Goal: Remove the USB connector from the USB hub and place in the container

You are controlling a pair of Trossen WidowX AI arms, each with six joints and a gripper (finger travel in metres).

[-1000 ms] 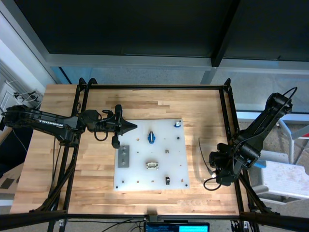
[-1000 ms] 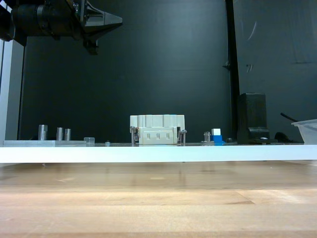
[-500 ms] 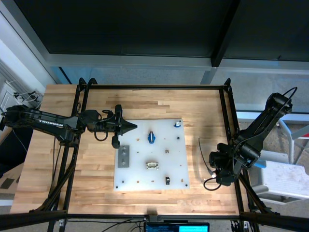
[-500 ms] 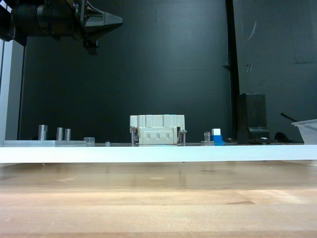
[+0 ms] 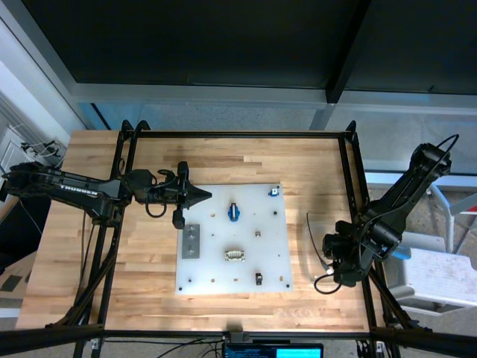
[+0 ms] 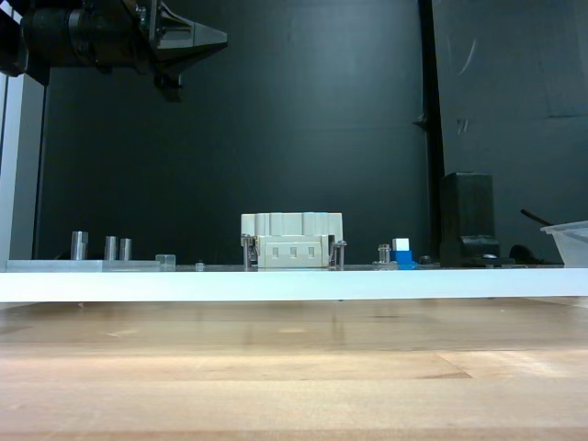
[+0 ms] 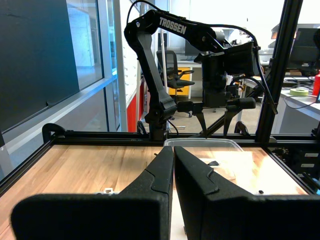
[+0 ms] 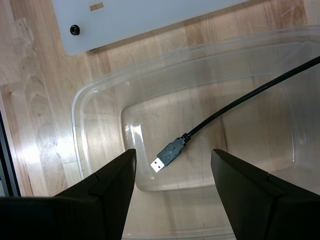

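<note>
Black USB connector (image 8: 169,152) lies flat on the floor of the container (image 8: 81,117). Its silver-tipped plug rests near one end wall, and its thin cable runs diagonally away across the tray and over the far rim. Nothing touches the plug.

Container: clear plastic, set on the wooden table (image 5: 97,246) just beside the right edge of the white board (image 5: 223,261), not on it.

Right gripper (image 5: 335,253): over the container, pointing down into it. Fingers (image 8: 107,192) spread wide apart and holding nothing. In the right wrist view the plug shows in the gap between them, on the tray floor beyond the tips.

Left gripper (image 5: 203,195): held level over the far left corner of the board, tips pointing right towards the other arm. Low view puts it high above the board surface. Its fingers (image 7: 155,175) are pressed together along their length, with nothing between them.

On the board:
- blue upright knob (image 5: 233,212) near the middle of the far half
- grey metal block (image 5: 192,242) at the left edge
- beige multi-pin housing (image 6: 291,241) at the centre
- small black block (image 5: 258,278) near the front right
</note>
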